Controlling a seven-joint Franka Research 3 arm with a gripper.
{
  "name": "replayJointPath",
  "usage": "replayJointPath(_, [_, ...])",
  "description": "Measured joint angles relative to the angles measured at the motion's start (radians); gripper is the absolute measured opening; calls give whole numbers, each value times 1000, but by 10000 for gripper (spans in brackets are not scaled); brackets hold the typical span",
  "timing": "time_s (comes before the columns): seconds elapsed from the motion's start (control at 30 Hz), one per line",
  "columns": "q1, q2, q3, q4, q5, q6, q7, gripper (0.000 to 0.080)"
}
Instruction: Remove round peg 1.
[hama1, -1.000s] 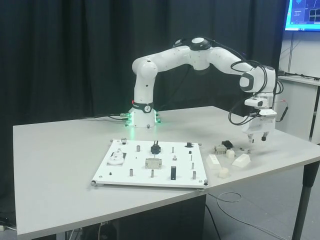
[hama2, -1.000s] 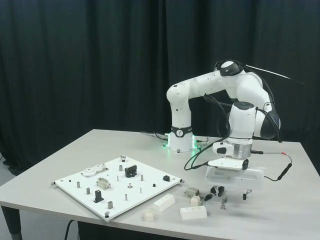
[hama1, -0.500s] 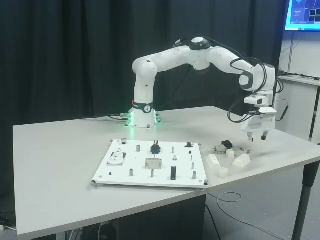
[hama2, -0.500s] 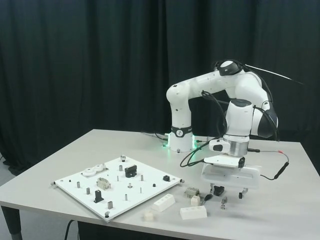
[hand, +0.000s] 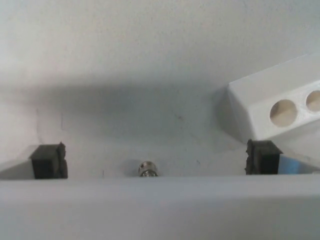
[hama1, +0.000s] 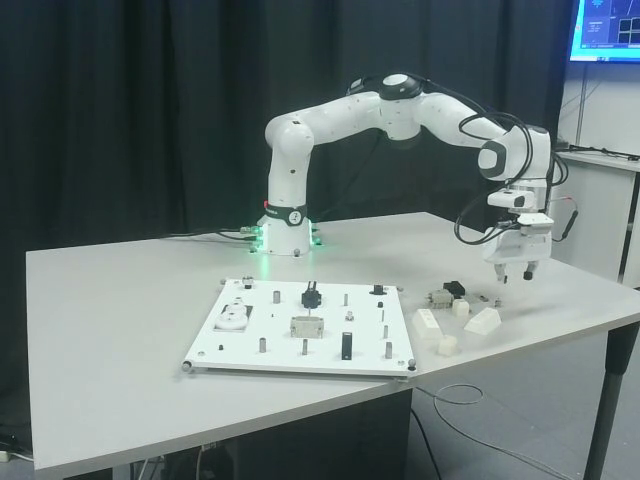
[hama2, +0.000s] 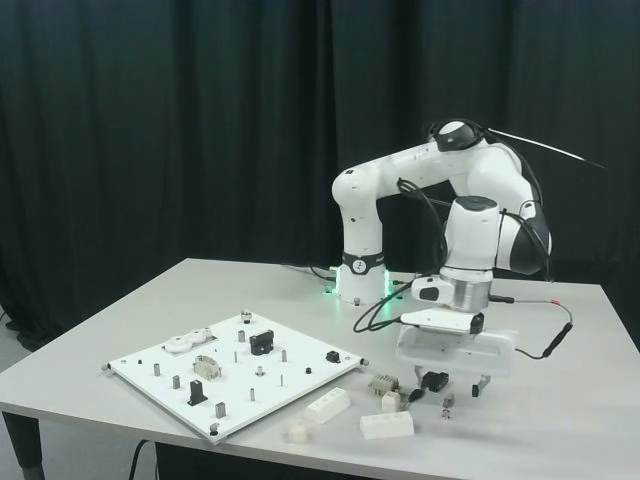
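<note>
**White arm poised over a loose peg, off the board**

White arm with its gripper (hama1: 516, 276) hanging above the grey table (hama1: 120, 300), well apart from the white board (hama1: 235, 350) and among the loose parts beside it. The jaws stand released and wide, with nothing held between the black fingers (hand: 48, 161). A small metal peg (hand: 146, 169) lies on the table directly below, between the fingers and touching neither, near a white block (hand: 270, 102) with round holes. If this is round peg 1, the removal looks finished and the step in hand is the release. The next move calls for a straight lift clear, without nudging the peg.
</note>
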Motion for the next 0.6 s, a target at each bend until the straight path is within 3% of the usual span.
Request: replayJointPath(0.6, [-27, 0, -18, 1, -9, -5, 12, 800])
